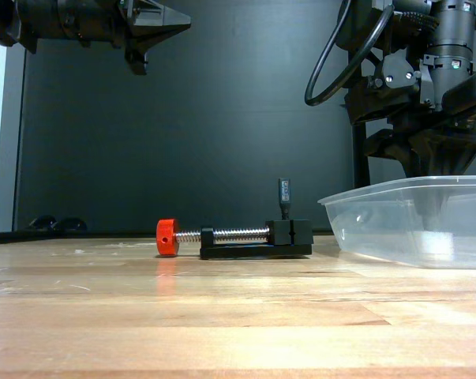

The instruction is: Pick the usb-c connector and install on the hub

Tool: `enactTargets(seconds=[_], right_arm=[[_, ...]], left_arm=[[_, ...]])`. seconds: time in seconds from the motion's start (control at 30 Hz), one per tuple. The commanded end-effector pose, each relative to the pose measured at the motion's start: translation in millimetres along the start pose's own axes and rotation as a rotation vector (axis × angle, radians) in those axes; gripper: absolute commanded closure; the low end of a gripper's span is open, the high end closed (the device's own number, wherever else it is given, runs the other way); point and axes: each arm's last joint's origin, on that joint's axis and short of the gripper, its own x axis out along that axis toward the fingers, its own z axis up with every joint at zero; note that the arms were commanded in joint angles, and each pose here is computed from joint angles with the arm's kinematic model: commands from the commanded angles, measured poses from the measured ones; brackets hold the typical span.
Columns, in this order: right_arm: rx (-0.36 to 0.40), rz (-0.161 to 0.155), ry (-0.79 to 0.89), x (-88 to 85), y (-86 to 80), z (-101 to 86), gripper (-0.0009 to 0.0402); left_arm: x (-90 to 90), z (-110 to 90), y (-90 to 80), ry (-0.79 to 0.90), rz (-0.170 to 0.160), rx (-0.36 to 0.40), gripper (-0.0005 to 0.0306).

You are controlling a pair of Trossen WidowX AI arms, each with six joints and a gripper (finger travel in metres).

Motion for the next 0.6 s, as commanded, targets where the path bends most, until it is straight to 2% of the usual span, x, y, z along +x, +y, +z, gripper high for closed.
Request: enactTargets(seconds=[0.03,0.27,0.47,0.6], right_arm=[[0.000,0.001,-0.002,-0.3,0.1,0.1,0.0391],[0.000,0.002,-0.007,-2.1,0.1,-0.1,0.0393],[0.000,0.003,-0.019,-10.5,-0.3,0.5,0.0393],[0.000,-0.011,-0.027,-18.5,-1.1,1.2,0.0393]], left_arm=[[0.0,0.0,0.1,0.000,0.000,0.000,0.0300],[0.0,0.0,0.1,0.000,0.000,0.000,0.0300],[0.0,0.0,0.1,0.000,0.000,0.000,0.0300],[0.0,0.0,0.0,0.000,0.000,0.000,0.0300]])
